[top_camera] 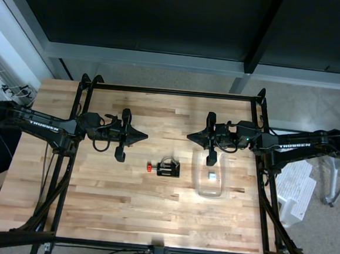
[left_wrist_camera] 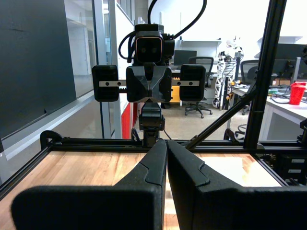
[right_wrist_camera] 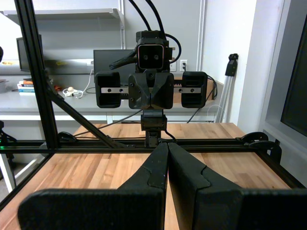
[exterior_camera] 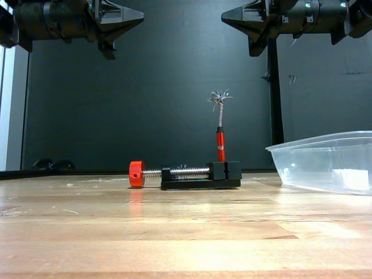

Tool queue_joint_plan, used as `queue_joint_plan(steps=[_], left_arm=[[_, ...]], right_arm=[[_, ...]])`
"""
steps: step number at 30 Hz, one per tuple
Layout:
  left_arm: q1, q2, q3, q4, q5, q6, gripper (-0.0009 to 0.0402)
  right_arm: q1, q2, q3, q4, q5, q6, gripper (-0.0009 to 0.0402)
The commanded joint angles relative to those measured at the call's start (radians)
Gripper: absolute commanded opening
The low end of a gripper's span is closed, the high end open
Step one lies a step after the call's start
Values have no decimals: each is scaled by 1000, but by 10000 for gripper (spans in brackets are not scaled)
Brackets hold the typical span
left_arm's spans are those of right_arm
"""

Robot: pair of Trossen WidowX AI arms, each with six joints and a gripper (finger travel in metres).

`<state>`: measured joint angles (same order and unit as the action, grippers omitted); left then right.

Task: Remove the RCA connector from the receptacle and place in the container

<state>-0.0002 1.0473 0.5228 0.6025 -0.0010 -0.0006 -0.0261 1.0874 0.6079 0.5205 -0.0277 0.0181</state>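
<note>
Low view: left gripper (exterior_camera: 141, 21) at upper left and right gripper (exterior_camera: 224, 20) at upper right, both cut by top edge. Container (exterior_camera: 325, 165) cut off at right edge; white piece (exterior_camera: 352, 179) inside is only a blur through the wall. High view: RCA connector (exterior_camera: 220, 145) too small to separate from receptacle (top_camera: 168, 169).

The left gripper (top_camera: 145, 137) and right gripper (top_camera: 188, 137) hang high over the tabletop (top_camera: 122, 205), tips facing, each with its fingers pressed together. There is open air between and beneath them. The RCA connector (exterior_camera: 221, 145) rises upright from the receptacle (exterior_camera: 200, 175) with free room on every side. The container (top_camera: 199, 187) lies apart on the right, its walls low.
</note>
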Motion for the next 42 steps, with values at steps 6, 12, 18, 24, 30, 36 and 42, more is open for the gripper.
queue_joint_plan(steps=[6, 12, 18, 24, 30, 36, 42], left_arm=[[0, 0, 0, 0, 0, 0, 0], [0, 0, 0, 0, 0, 0, 0], [0, 0, 0, 0, 0, 0, 0], [0, 0, 0, 0, 0, 0, 0], [0, 0, 0, 0, 0, 0, 0], [0, 0, 0, 0, 0, 0, 0], [0, 0, 0, 1, 0, 0, 0]], right_arm=[[0, 0, 0, 0, 0, 0, 0], [1, 0, 0, 0, 0, 0, 0], [2, -3, 1, -12, -5, 68, 0], [13, -4, 58, -245, 0, 81, 0], [32, 16, 203, -615, 1, 67, 0], [67, 76, 345, -938, 68, 60, 0], [96, 180, 464, -1164, 96, 53, 1]])
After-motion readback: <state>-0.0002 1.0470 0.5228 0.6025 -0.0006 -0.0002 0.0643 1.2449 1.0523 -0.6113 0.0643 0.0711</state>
